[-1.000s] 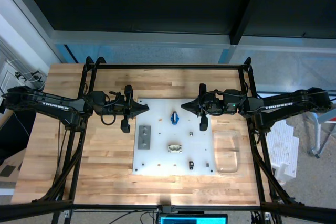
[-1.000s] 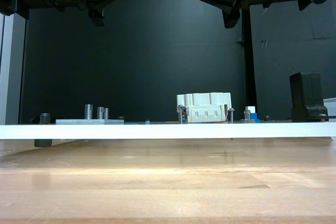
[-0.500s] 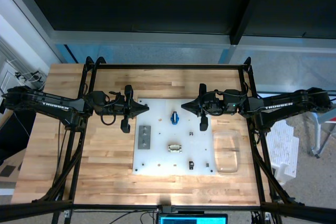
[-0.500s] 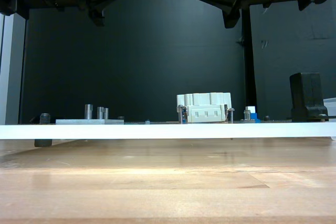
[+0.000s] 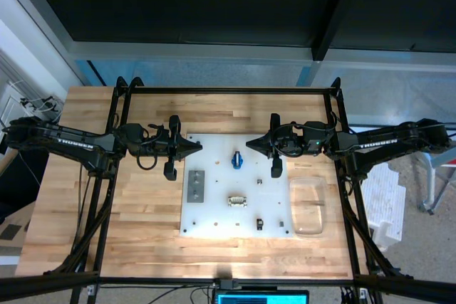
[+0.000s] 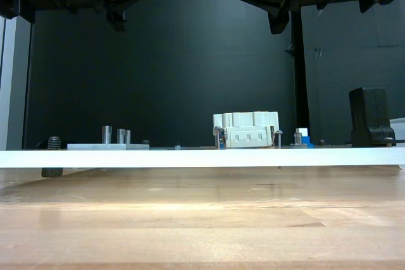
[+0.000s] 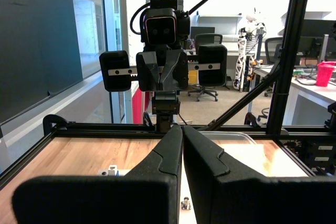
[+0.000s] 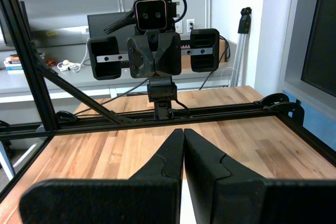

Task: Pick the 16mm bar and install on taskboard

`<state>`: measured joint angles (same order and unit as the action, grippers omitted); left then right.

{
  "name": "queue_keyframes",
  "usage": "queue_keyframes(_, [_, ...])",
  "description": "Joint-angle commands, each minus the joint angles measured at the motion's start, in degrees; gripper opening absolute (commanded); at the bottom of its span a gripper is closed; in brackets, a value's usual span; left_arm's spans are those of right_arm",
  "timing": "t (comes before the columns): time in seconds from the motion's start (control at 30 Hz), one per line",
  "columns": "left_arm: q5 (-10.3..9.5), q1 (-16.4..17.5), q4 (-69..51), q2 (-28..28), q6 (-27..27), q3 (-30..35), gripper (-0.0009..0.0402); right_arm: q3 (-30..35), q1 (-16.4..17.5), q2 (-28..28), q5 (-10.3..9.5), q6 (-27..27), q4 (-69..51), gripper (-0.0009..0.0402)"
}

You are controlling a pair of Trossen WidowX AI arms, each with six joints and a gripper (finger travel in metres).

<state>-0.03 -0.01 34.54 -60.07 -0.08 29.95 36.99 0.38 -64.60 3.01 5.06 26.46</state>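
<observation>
**Station layout.** Directions are clock-face as seen in the high view, with 12 o'clock at the far edge of the table. The taskboard [image 5: 214, 208] lies flat at the centre of the wooden table [image 5: 128, 211]. Bare wood borders it at 6, 9 and 12 o'clock. A clear tray [image 5: 292, 204] sits just beside the board's 3 to 4 o'clock edge.

**Board contents.** The grey block [image 5: 195, 185] is near the 9 o'clock edge. The blue piece [image 5: 236, 159] is toward 12 o'clock, and the white connector [image 5: 237, 201] is just toward 6 o'clock of centre. The 16mm bar cannot be singled out among the small dark parts on the board.

**Left gripper** [image 5: 200, 146]. It is above the board's 11 o'clock corner and points toward 3 o'clock. The fingers [image 7: 163, 156] are clenched tip to tip with nothing between them.

**Right gripper** [image 5: 248, 144]. It is above the 12 to 1 o'clock edge and points toward 9 o'clock. It is clenched, with the fingers [image 8: 210, 166] meeting on nothing.

**Clearance.** The two tips face each other, well apart, and the blue piece lies under the gap. In the low view both grippers hang high above the board. Open room lies beneath them, well clear of the connector and the block's posts [image 6: 106, 134].
</observation>
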Motion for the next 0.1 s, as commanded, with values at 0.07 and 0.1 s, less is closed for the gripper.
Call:
queue_keyframes(0.07, [0.02, 0.0, 0.0, 0.0, 0.0, 0.0, 0.0, 0.0, 0.0, 0.0, 0.02, 0.0, 0.0, 0.0])
queue_keyframes(0.1, [0.02, 0.0, 0.0, 0.0, 0.0, 0.0, 0.0, 0.0, 0.0, 0.0, 0.0, 0.0, 0.0, 0.0])
